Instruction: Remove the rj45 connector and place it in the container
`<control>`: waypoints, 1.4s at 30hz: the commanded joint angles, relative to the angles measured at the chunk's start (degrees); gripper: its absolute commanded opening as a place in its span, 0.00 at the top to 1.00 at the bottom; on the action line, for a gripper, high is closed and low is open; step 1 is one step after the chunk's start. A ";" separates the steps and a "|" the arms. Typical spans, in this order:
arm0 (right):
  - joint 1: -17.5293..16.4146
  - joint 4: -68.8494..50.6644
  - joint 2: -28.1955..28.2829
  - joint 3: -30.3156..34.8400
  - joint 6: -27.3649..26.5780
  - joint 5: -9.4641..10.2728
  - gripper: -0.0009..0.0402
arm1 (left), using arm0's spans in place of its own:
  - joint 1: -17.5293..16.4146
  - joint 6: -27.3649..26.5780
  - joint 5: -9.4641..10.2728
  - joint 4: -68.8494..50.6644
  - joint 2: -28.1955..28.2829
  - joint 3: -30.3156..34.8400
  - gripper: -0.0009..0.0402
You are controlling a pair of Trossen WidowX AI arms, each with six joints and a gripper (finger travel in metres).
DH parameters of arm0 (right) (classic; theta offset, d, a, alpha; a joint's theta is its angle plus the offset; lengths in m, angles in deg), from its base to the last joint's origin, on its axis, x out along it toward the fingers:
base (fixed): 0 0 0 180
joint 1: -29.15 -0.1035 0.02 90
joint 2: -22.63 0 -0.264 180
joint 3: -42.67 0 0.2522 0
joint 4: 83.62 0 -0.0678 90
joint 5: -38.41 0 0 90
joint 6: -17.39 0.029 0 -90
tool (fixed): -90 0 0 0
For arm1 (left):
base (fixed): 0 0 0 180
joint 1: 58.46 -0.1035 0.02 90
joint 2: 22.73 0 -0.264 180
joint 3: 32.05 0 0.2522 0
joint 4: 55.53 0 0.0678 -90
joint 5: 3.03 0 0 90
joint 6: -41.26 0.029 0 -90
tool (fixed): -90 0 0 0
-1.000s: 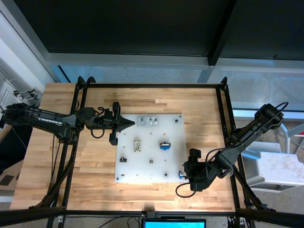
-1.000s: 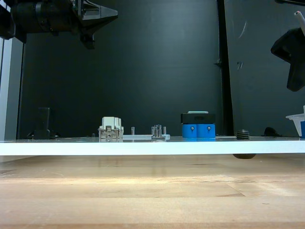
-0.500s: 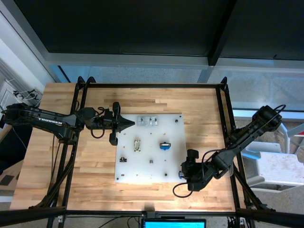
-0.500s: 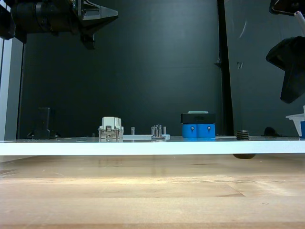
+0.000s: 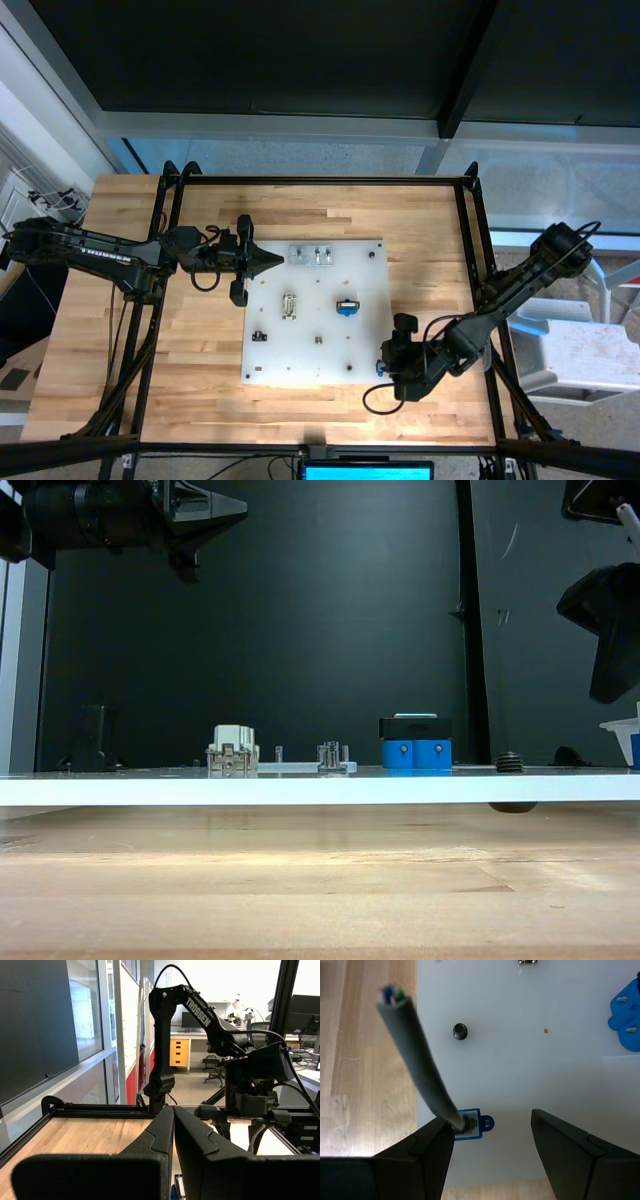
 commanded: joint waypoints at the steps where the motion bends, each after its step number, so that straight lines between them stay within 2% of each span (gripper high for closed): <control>1: -0.04 0.33 0.37 -0.02 0.04 0.22 0.47 | 0.00 0.02 -0.02 0.02 0.00 0.00 0.98; 6: 0.00 0.37 0.35 -0.02 0.02 0.22 0.50 | 0.00 0.02 -0.02 0.02 0.02 0.00 0.98; 11: 0.00 0.46 0.37 -0.02 0.04 0.22 0.59 | -0.02 0.02 -0.02 0.02 0.02 0.00 0.98; 16: 0.00 0.66 0.37 -0.02 0.04 0.22 0.73 | -0.02 0.02 -0.02 0.02 0.02 0.00 0.98; 23: 0.00 1.01 0.35 -0.02 0.22 0.22 0.99 | 0.00 0.02 -0.02 0.02 0.02 0.00 0.98; 26: 0.00 1.55 0.35 -0.02 0.33 0.22 0.96 | 0.00 0.02 -0.02 0.02 0.02 0.00 0.98; 34: -0.13 2.23 0.35 0.00 0.55 0.50 0.98 | 0.00 0.02 -0.02 0.02 0.02 0.00 0.98; 36: -0.20 2.67 0.35 0.00 0.55 1.38 0.98 | 0.00 0.02 -0.02 0.02 0.02 0.00 0.98; 42: -0.39 2.54 0.33 0.00 0.44 1.29 0.98 | -0.02 0.02 -0.02 0.02 0.02 0.00 0.98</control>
